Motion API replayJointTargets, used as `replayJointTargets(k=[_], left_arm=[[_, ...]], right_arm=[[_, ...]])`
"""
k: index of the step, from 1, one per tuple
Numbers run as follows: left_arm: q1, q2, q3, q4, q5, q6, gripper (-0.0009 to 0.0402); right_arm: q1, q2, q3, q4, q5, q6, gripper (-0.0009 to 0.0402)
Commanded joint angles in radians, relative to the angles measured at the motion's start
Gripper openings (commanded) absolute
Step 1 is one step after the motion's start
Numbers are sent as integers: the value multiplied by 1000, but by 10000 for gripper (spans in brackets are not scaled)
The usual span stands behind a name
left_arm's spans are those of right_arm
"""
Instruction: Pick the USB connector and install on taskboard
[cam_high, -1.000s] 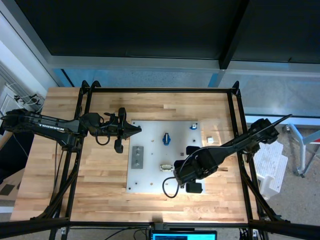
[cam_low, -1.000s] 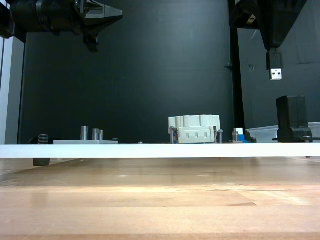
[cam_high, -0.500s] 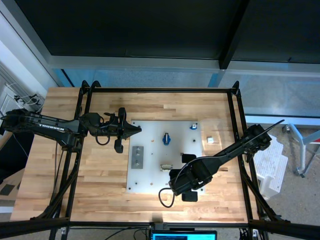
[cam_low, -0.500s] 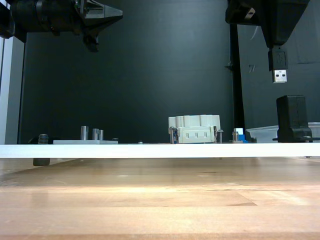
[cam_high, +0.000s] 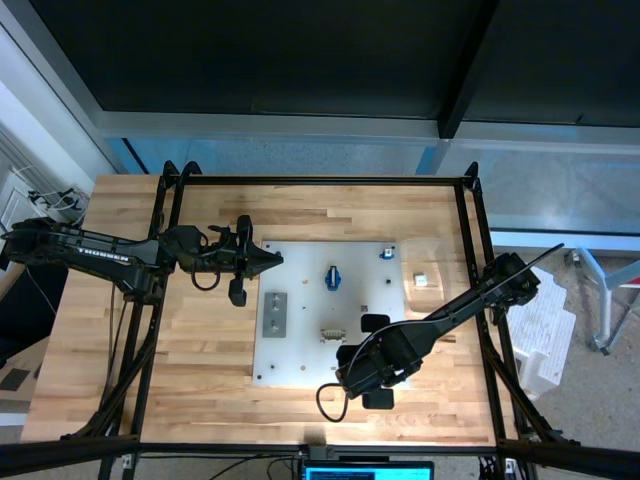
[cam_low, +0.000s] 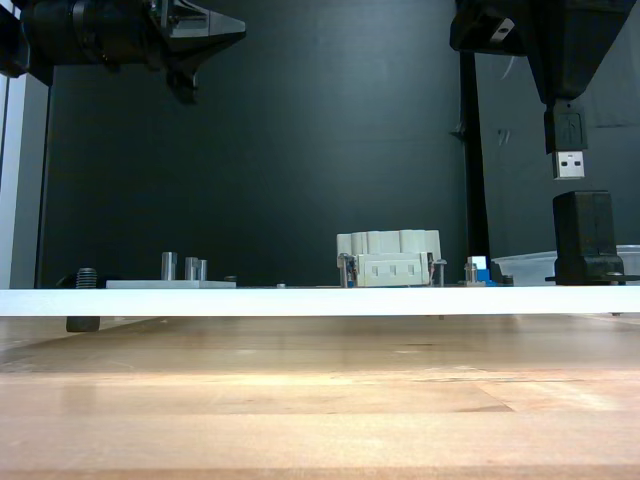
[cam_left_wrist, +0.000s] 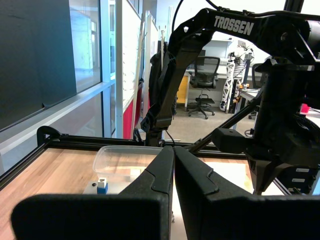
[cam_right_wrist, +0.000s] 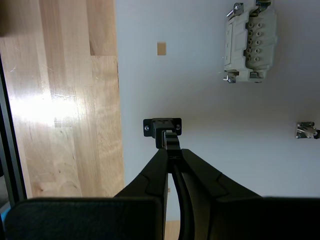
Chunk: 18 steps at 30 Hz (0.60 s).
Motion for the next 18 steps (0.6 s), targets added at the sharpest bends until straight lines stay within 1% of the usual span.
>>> replayJointTargets(k=[1,18], left_arm=[[0,0,0,0,0,0,0],[0,0,0,0,0,0,0]], right_arm=[[1,-1,-11,2,0,-1,0],[5,-1,-26,14,0,-3,0]])
